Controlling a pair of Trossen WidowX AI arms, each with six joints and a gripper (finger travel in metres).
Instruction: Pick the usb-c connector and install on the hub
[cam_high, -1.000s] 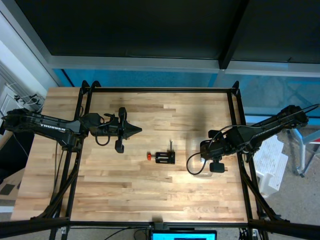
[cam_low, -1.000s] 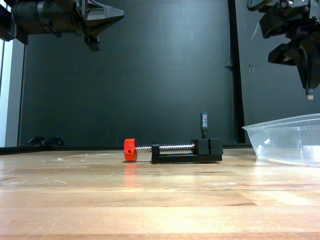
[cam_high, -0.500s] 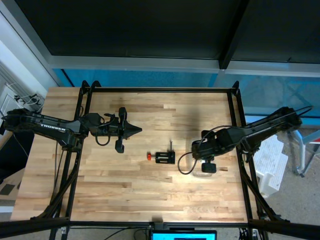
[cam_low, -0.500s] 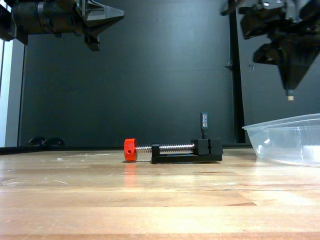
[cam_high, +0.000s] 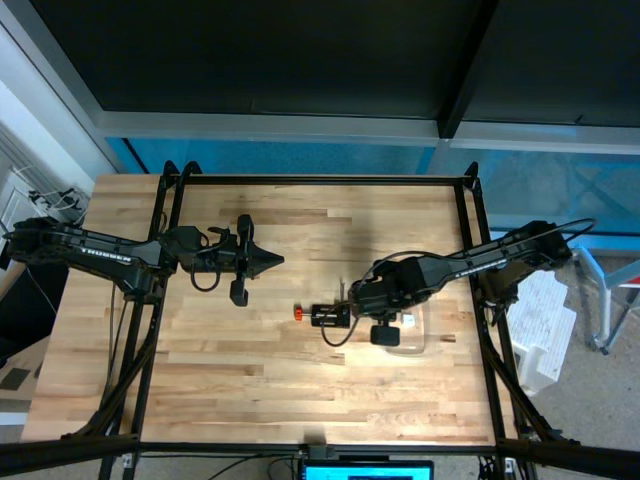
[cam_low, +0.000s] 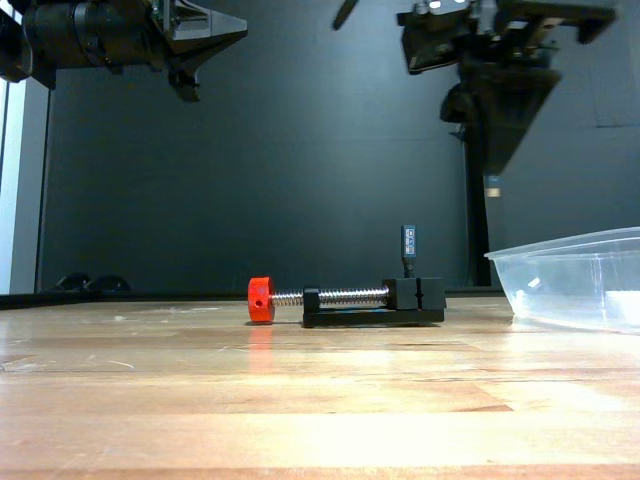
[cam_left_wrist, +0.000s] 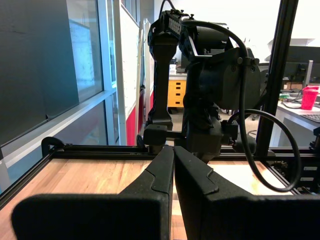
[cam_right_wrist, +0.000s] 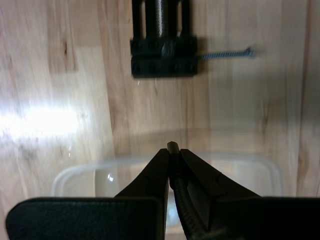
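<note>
On the right gripper (cam_right_wrist: 170, 152) the jaws pinch the usb-c connector (cam_right_wrist: 172, 146) above the clear tray (cam_right_wrist: 240, 172). The hub (cam_right_wrist: 163, 50) lies ahead and below on the counter (cam_right_wrist: 75, 75), its long axis in line with the jaws. The left gripper (cam_left_wrist: 173, 150), jaws pressed together, hangs parked beyond.

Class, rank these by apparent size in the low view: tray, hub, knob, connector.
1. tray, cut off by the frame
2. hub
3. knob
4. connector, pinched in the right gripper high between hub and tray

Left gripper is parked high, far left, shut.
</note>
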